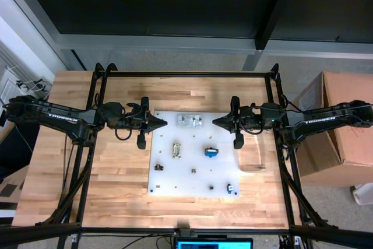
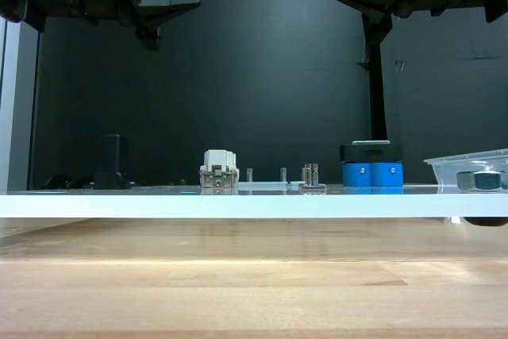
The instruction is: Pick the M12 nut and place it on its threads and fasten
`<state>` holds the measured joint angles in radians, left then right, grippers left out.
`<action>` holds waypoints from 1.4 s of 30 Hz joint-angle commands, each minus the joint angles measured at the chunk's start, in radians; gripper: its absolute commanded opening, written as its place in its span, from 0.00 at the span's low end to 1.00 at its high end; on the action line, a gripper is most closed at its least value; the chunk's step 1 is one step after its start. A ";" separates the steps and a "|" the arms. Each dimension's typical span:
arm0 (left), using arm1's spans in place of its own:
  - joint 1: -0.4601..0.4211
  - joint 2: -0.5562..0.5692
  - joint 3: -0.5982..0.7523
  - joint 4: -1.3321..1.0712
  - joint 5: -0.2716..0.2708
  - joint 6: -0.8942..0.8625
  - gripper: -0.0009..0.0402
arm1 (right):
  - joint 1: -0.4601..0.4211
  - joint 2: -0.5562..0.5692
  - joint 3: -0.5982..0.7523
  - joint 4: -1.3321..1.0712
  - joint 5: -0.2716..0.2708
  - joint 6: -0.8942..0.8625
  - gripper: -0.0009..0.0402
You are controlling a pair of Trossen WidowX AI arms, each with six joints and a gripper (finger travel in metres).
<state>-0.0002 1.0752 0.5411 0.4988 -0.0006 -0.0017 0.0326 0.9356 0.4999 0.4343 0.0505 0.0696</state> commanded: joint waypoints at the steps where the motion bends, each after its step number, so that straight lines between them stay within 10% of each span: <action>1: 0.000 0.000 0.000 0.000 0.000 0.000 0.02 | 0.000 0.000 0.000 -0.012 0.001 0.000 0.02; 42: 0.000 0.000 0.000 0.000 0.000 0.000 0.02 | 0.000 0.002 0.000 -0.031 0.001 0.000 0.02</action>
<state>-0.0002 1.0752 0.5411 0.4988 -0.0010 -0.0017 0.0326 0.9379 0.4992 0.4026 0.0509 0.0696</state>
